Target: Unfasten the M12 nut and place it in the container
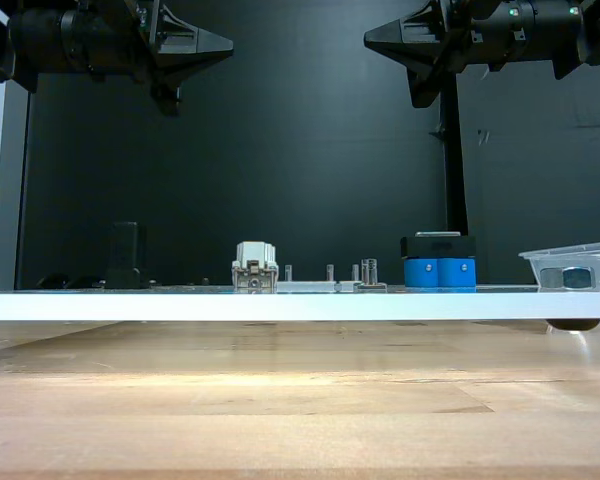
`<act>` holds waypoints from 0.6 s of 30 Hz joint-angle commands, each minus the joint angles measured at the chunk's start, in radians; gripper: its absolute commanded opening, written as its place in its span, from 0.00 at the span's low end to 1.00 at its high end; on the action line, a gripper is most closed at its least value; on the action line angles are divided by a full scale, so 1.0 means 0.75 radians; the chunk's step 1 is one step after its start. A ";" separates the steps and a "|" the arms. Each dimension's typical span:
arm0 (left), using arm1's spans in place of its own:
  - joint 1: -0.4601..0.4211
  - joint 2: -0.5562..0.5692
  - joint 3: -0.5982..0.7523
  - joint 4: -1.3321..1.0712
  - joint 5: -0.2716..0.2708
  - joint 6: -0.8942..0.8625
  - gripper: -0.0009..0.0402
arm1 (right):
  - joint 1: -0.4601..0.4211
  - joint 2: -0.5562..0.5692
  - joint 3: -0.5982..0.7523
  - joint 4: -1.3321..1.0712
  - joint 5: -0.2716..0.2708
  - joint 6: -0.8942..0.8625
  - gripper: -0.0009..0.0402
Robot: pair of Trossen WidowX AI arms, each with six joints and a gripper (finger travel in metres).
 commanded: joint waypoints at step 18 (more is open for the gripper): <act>0.000 0.000 0.000 0.001 0.001 0.000 0.02 | 0.379 0.130 0.381 -1.053 0.247 0.237 0.02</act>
